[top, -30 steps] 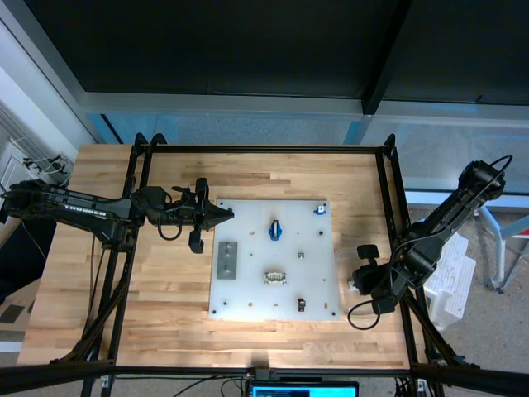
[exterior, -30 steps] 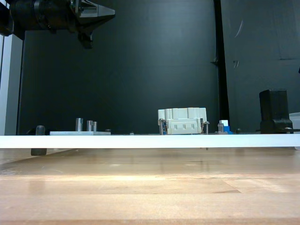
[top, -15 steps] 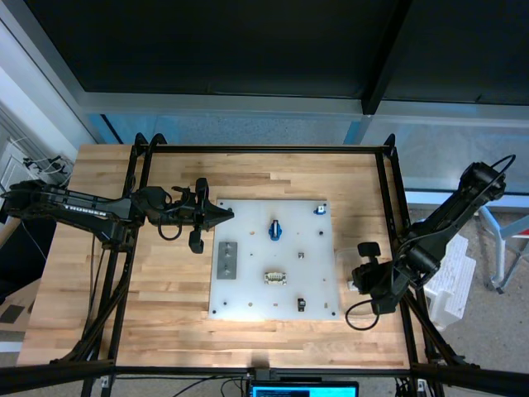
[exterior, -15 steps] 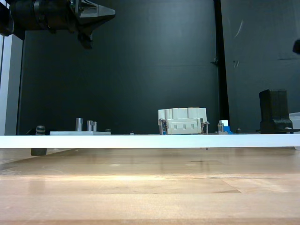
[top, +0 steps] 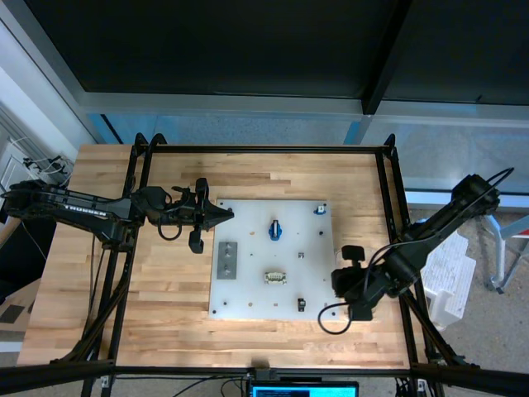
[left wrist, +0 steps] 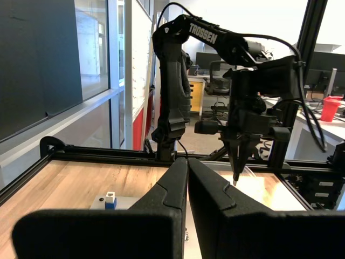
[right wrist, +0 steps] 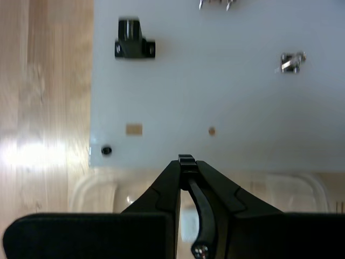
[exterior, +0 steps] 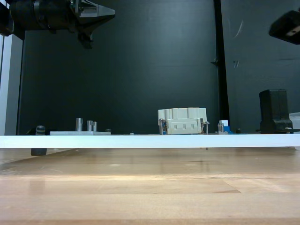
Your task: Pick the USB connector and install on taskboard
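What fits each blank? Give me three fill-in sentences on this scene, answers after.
The right gripper, above the taskboard's right edge, is shut on the ___.
The left gripper, shut and empty, hovers over the taskboard's far-___ corner.
The part at the taskboard's far middle is coloured ___.
Answers: USB connector; left; blue.

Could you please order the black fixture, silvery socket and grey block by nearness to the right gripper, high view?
Right gripper, gripping the USB connector, over right edge of taskboard; left gripper hovers far-left.
1. Black fixture, near-right.
2. Silvery socket, centre.
3. Grey block, left.
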### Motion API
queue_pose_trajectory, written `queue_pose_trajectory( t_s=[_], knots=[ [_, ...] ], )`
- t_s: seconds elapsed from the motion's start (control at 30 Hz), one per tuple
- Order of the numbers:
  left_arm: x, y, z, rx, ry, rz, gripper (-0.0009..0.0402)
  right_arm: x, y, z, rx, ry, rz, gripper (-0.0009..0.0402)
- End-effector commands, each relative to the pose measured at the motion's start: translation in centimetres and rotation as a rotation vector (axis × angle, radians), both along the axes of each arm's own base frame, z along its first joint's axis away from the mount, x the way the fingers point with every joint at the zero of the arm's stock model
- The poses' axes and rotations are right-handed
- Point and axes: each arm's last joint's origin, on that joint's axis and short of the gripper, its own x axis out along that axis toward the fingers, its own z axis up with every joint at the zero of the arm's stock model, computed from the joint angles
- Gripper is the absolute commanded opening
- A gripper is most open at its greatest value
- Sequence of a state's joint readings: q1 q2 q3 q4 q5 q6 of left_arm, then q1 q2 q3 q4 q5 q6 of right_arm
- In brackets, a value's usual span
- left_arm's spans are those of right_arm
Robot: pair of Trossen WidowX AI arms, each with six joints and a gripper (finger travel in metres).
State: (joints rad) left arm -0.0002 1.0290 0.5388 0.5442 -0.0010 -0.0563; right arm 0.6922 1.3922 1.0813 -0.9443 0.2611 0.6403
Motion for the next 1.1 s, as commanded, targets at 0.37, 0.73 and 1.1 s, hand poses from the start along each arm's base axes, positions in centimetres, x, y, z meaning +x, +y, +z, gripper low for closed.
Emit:
queue_pose_trajectory(
  t_s=[0.37,0.73,1.1],
  knots=[
    [0.0,0.0,0.0,0.0,0.0,0.0,0.0,5.9,2.0,0.3,-0.029,-0.002,0.001,0.0],
    [0.0,0.0,0.0,0.0,0.0,0.0,0.0,8.3,3.4,0.1,-0.042,0.018,-0.009,0.0],
    [0.0,0.0,0.0,0.0,0.0,0.0,0.0,9.3,4.2,-0.2,-0.034,0.007,-0.007,0.0]
  ],
)
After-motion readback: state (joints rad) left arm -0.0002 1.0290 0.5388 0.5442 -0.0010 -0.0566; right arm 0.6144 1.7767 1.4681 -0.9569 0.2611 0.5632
